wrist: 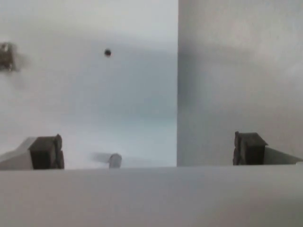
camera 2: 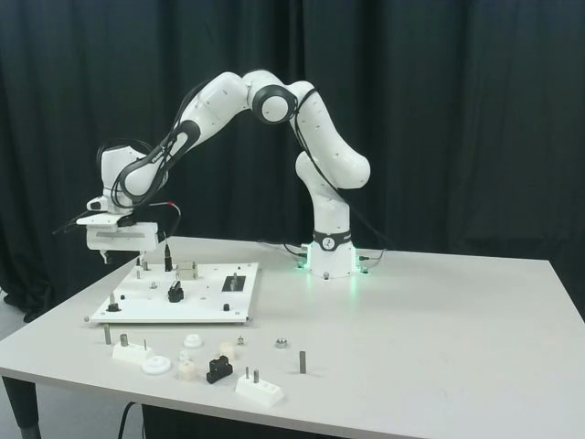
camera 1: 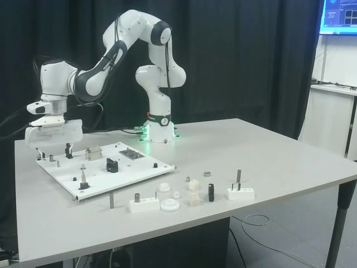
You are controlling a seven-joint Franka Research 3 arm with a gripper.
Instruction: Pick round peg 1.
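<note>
My gripper (wrist: 147,150) hangs with its fingers spread wide and nothing between them, above the far left corner of the white assembly board (camera 1: 136,167) as the first room view shows it. In the wrist view each black fingertip (wrist: 47,152) stands at an outer side of the picture, and between them a small grey round peg (wrist: 114,160) stands upright on the board, nearer one fingertip than the other and touching neither. A small black hole (wrist: 107,53) lies farther off on the same board, and the board's edge meets the grey table (wrist: 236,71) along a straight line.

From the room, my gripper (camera 2: 119,256) sits just over the board's corner pegs. Loose parts lie on the table in front of the board: a white peg holder (camera 1: 143,204), a white gear (camera 1: 170,206), and a black block (camera 1: 211,192).
</note>
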